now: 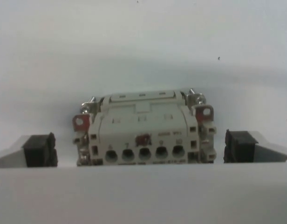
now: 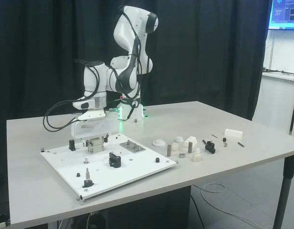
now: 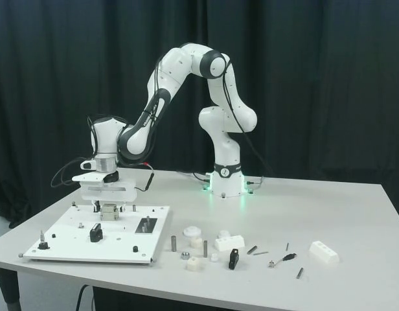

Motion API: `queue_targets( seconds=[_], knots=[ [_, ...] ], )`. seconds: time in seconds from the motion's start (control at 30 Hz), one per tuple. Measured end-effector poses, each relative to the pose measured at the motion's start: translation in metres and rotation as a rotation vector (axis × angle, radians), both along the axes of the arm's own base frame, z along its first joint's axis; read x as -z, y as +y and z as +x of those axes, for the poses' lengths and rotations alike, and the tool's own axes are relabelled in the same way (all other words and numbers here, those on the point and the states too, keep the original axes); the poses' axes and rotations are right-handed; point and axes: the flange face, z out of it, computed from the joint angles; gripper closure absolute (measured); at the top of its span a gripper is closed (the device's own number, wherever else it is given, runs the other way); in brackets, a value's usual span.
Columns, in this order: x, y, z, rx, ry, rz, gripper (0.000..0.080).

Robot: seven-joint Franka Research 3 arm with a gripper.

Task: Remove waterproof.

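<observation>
Straddling connector (image 1: 143,135) | pincer (image 1: 140,149) spread wide, untouching | black clamp (image 2: 114,160) beside | loose parts (image 3: 216,249) apart

One white arm (image 3: 186,78) stands on one grey worktop (image 3: 329,214). One white board (image 3: 70,243) lies there, one multi-pin connector (image 1: 143,133) on it, showing five round sockets in the wrist view. One white block (image 3: 324,251) sits apart.
</observation>
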Motion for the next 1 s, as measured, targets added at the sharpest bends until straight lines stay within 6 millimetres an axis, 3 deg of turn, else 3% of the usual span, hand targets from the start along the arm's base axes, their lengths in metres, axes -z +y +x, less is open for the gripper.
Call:
queue_targets(
  seconds=[1.0],
  knots=[
    [-0.0026,-0.0018,0.0017,-0.033,-0.004,-0.003,0.0003]
  ],
)
